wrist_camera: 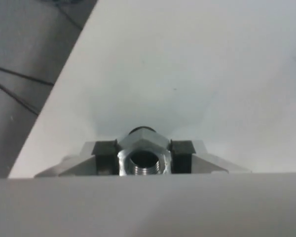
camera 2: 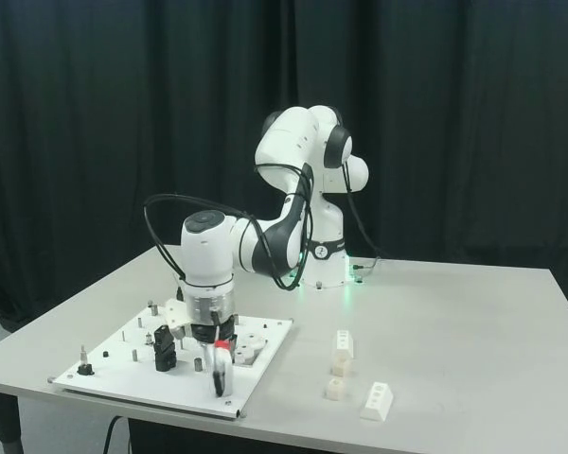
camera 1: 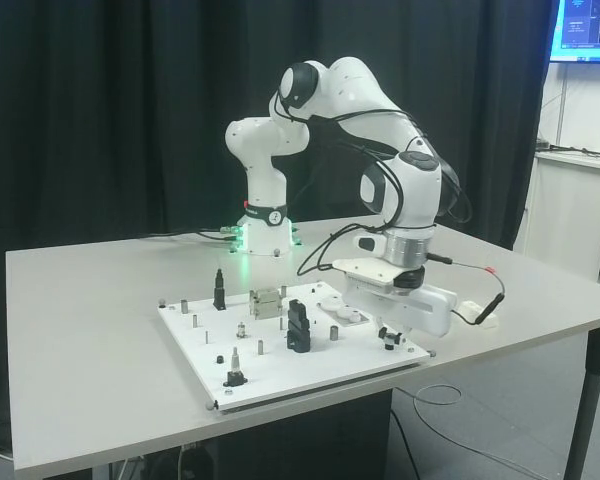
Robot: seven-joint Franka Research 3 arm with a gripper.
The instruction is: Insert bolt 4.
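In the wrist view a grey metal hexagonal piece with a threaded bore, bolt 4 [wrist_camera: 143, 159], sits between the black pads [wrist_camera: 106, 155] of my gripper [wrist_camera: 143, 161], which is shut on it. Below it lies the white board [wrist_camera: 187, 74]. The first room view shows the gripper [camera 1: 390, 337] low over the board's [camera 1: 310, 385] right edge. In the second room view the gripper [camera 2: 208, 338] hangs just over the board [camera 2: 170, 390], near its middle. The bolt itself is too small to make out in either room view.
On the board stand a black block [camera 1: 298, 326], a black upright part [camera 1: 220, 288], a grey metal block [camera 1: 266, 302], a bolt in a black base [camera 1: 236, 371] and several small pins. White blocks [camera 2: 342, 346] [camera 2: 377, 401] lie on the grey table beside the board. A cable [camera 1: 470, 268] trails from the wrist.
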